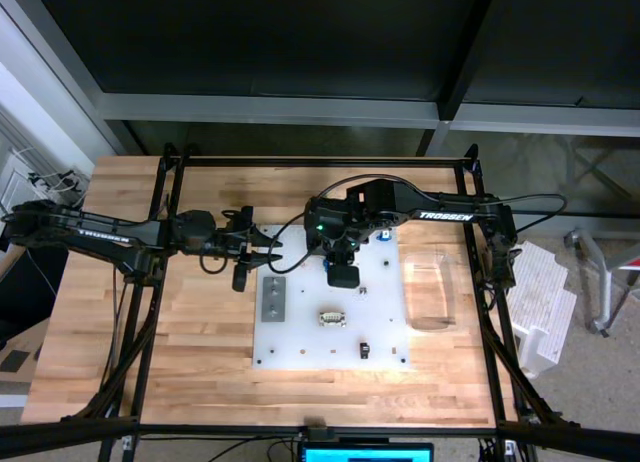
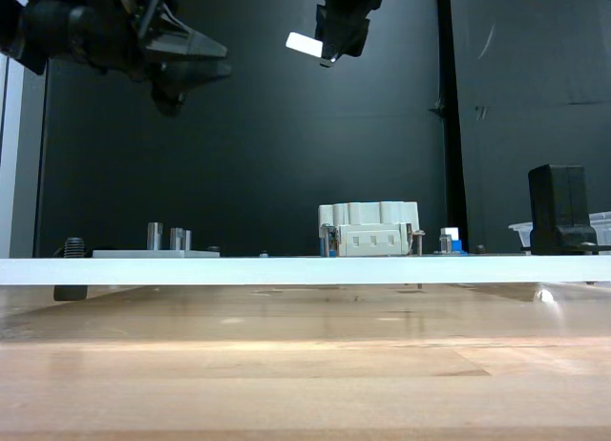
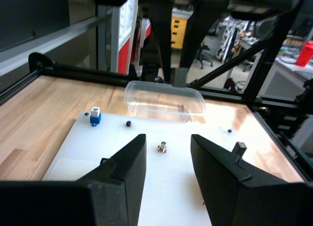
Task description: Pick the 16mm bar and install on taskboard
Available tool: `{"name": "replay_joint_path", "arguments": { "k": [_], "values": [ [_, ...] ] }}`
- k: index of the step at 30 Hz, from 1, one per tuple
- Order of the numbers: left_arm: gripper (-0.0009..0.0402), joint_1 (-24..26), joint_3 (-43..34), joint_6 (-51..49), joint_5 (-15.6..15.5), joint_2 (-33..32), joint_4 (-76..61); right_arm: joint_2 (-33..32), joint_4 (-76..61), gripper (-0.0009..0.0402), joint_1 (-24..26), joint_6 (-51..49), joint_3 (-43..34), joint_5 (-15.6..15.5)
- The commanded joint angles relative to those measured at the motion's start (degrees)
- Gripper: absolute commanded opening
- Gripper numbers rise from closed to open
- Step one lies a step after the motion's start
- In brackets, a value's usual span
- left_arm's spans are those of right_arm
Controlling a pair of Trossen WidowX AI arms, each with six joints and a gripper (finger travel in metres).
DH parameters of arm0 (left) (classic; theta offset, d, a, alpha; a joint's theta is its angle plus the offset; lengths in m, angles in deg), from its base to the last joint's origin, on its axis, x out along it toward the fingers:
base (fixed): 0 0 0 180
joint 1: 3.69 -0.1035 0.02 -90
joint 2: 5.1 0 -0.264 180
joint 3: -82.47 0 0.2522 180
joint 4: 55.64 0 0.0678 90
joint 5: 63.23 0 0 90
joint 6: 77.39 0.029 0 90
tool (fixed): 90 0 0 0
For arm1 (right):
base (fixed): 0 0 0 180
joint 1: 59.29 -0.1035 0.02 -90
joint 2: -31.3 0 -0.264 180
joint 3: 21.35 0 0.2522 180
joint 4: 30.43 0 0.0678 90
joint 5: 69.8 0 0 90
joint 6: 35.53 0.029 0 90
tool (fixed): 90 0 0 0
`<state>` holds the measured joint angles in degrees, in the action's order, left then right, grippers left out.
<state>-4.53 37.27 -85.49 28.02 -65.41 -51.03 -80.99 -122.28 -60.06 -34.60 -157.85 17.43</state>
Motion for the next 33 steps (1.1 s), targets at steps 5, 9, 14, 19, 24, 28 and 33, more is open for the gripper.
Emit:
{"name": "replay_joint_path", "arguments": {
  "k": [5,9,14,19,24,28,33],
  "values": [
    [0.0152,0.09,-4.28,-0.44,-0.22,-5.84,0.04,-0.96,0.79,0.0,0.28,0.07,-0.42,-0.09],
    [0.0161,0.09,-7.17,-0.42,-0.24,-9.01,-0.04,-0.96,0.85,0.0,0.42,0.09,-0.42,-0.02],
    [0.0168,0.11,-10.6,-0.61,-0.17,-12.76,-0.04,-0.94,0.94,0.0,0.44,0.07,-0.42,0.02],
    [0.0167,0.11,-13.4,-0.59,0.07,-15.56,-0.04,-0.94,1.18,0.0,0.5,0.11,-0.42,0.02],
    [0.0167,0.11,-14.21,-0.57,0.0,-15.89,-0.09,-0.94,1.16,0.0,0.52,0.11,-0.42,0.0],
    [0.0165,0.11,-14.38,-0.52,-0.02,-15.89,-0.07,-0.94,1.16,0.0,0.57,0.09,-0.42,0.0],
    [0.0143,0.11,-14.38,-0.42,0.07,-15.89,-0.15,-0.94,1.16,0.0,0.7,0.11,-0.42,0.0]
  ]
}}
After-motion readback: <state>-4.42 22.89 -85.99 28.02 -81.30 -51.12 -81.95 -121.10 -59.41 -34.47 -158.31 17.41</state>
